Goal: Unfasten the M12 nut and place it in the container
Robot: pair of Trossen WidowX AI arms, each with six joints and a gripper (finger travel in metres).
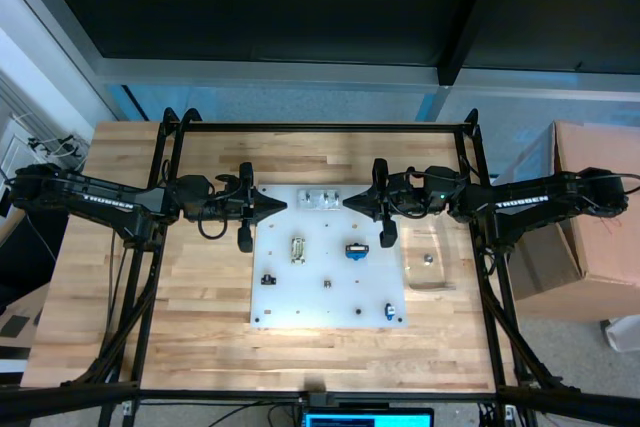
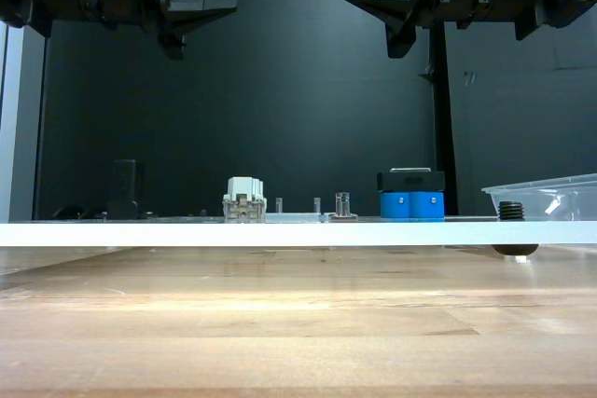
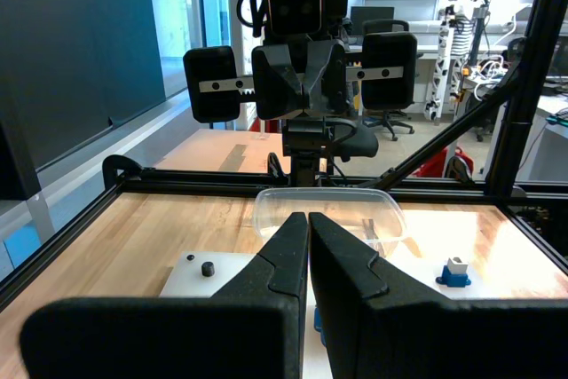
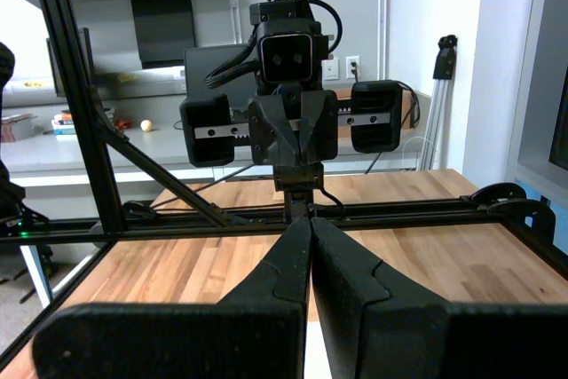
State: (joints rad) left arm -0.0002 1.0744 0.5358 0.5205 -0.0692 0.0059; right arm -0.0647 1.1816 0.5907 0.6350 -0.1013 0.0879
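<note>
Small silver nut (image 1: 427, 258): off its stud, lying free on the floor of the clear container (image 1: 440, 285), gripped by neither hand. Well below the right hand (image 1: 348, 202), out toward that arm's base and nearer the counter's front edge. Far across the board from the left hand (image 1: 283, 204). Short black stud (image 2: 510, 210): upright on the board, bare, ribs showing, low beneath the right hand. Container: shallow, transparent, upright on the counter just beside the board's right edge.
</note>
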